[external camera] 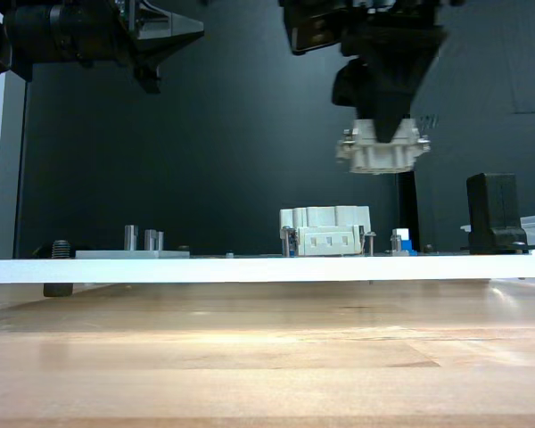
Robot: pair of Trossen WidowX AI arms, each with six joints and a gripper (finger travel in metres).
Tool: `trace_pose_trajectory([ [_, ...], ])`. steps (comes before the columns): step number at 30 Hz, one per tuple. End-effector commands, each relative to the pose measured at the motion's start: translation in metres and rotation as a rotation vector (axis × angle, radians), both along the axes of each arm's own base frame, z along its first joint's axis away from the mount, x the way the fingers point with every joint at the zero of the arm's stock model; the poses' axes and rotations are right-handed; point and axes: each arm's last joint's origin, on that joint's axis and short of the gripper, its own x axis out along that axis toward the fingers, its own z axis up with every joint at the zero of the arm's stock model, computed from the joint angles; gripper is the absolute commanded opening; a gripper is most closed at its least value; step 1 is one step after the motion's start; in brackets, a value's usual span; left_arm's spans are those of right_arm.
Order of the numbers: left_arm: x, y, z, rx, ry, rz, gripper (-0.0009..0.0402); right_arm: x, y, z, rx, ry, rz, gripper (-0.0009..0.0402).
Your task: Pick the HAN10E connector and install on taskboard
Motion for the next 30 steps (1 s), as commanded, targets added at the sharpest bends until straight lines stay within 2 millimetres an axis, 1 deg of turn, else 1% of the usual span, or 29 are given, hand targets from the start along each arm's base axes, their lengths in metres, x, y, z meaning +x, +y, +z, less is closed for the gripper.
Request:
trace_pose_trajectory([
  [1,0.000,0.000,0.000,0.000,0.000,0.000,0.0001,0.010,0.002,-0.002,-0.002,0.003,0.008,0.0035],
  [9,0.000,0.000,0.000,0.000,0.000,0.000,0.0001,0.031,0.004,-0.009,-0.006,0.014,0.016,0.0035],
  [14,0.000,0.000,0.000,0.000,0.000,0.000,0.0001,0.039,0.005,-0.013,-0.008,0.018,0.015,0.0035],
  [26,0.000,0.000,0.000,0.000,0.000,0.000,0.0001,0.040,0.005,-0.014,-0.009,0.011,0.025,0.0035],
  [28,0.000,0.000,0.000,0.000,0.000,0.000,0.0001,0.043,0.006,-0.019,-0.012,0.019,0.037,0.0035],
  [30,0.000,0.000,0.000,0.000,0.000,0.000,0.0001,0.044,0.007,-0.019,-0.002,0.015,0.040,0.0035],
])
